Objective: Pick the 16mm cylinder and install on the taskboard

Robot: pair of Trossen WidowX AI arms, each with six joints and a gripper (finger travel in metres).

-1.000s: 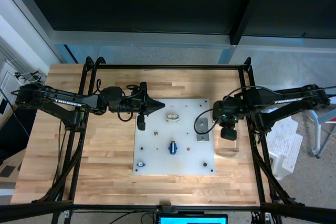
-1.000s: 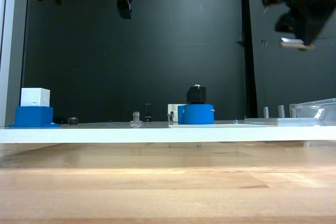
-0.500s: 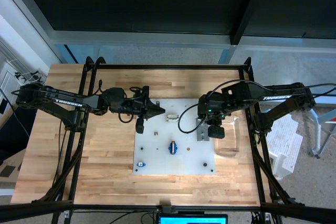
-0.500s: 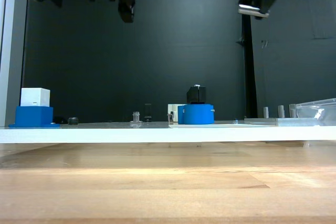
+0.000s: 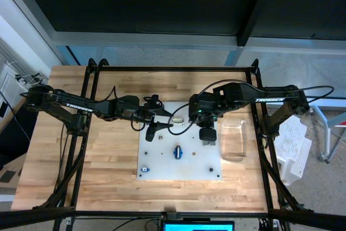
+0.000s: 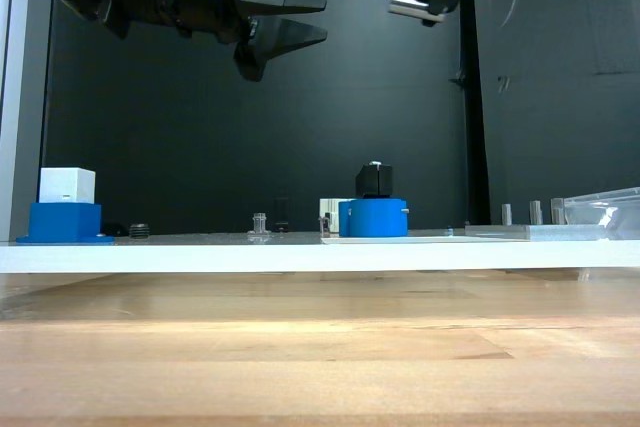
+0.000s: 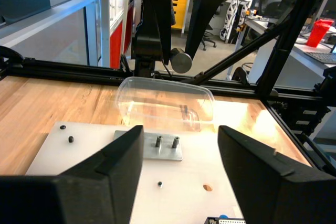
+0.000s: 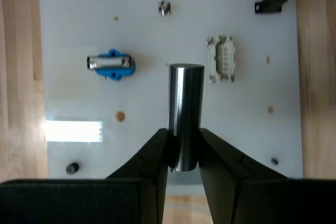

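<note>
My right gripper (image 8: 182, 132) is shut on the 16mm cylinder (image 8: 186, 114), a smooth grey metal rod that sticks out past the fingertips. It hangs high above the white taskboard (image 8: 157, 40), near the cream connector (image 8: 220, 59). From above, the right gripper (image 5: 207, 132) hovers over the taskboard (image 5: 162, 155) close to its right side. The low view has the cylinder (image 6: 415, 9) well above the board (image 6: 300, 255). My left gripper (image 5: 155, 125) is open over the board's left part, its fingers (image 7: 121, 156) spread and empty. It faces the cylinder (image 7: 181, 61).
A clear plastic tray (image 5: 235, 142) lies on the wood just right of the board. On the board stand a grey block with two pegs (image 7: 152, 148), a blue fitting (image 5: 177, 152) and a blue and white block (image 6: 65, 207). Black frame rails border the table.
My right gripper has carried the cylinder leftward from above the tray to over the board. The left gripper has reached further right over the board, and its jaws now show spread apart.
</note>
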